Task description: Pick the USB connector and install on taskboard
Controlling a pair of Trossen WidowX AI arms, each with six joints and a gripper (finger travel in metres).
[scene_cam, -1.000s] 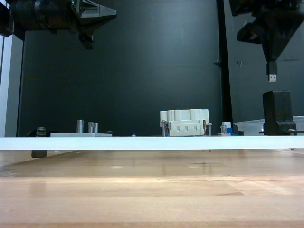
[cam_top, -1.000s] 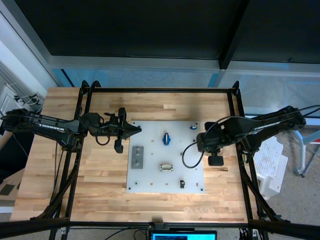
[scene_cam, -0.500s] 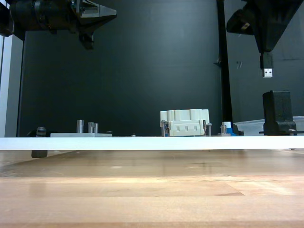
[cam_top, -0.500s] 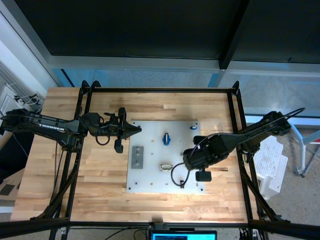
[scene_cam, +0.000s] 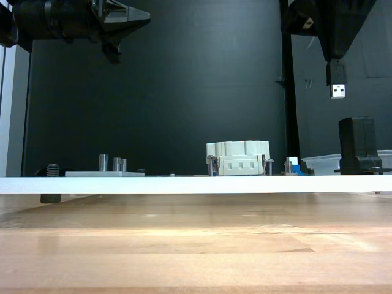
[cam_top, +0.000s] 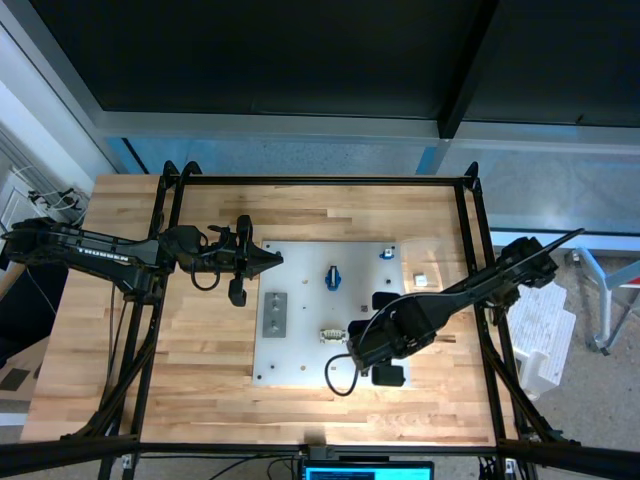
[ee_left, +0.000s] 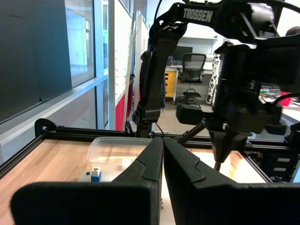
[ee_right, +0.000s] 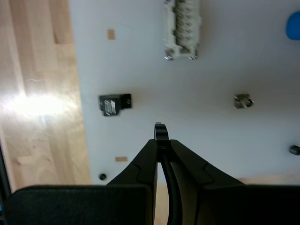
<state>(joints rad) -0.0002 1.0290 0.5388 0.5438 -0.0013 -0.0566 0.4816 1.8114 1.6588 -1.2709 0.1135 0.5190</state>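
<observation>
Currently the right gripper [cam_top: 364, 350] is hanging above the near right part of the taskboard [cam_top: 300, 290], pointing down at it. Its fingers [ee_right: 145, 157] are pinching the USB connector [scene_cam: 336, 82] by its black body, with the metal plug end facing down. In the low view the right gripper [scene_cam: 335, 58] is holding the USB connector clear of the taskboard [scene_cam: 184, 184]. The plug is hanging higher than the black fitting [scene_cam: 358, 146] and a little to the left of it, not touching. The right wrist view is showing the USB connector [ee_right: 161, 129] at the tip of the right gripper [ee_right: 161, 140]. It is sitting over bare white plate beside the black fitting [ee_right: 114, 104], not over it. The beige socket [ee_right: 182, 28] is lying further along the taskboard [ee_right: 225, 70]. The black cable [ee_right: 169, 201] is running back between the fingers. The left gripper [cam_top: 272, 259] is hovering high at the far left edge of the taskboard. Its fingers [ee_left: 147, 161] are pressed together and holding nothing. The grey block [cam_top: 274, 314], blue part [cam_top: 333, 277] and beige socket [cam_top: 333, 335] are sitting on the taskboard, apart from both grippers.
</observation>
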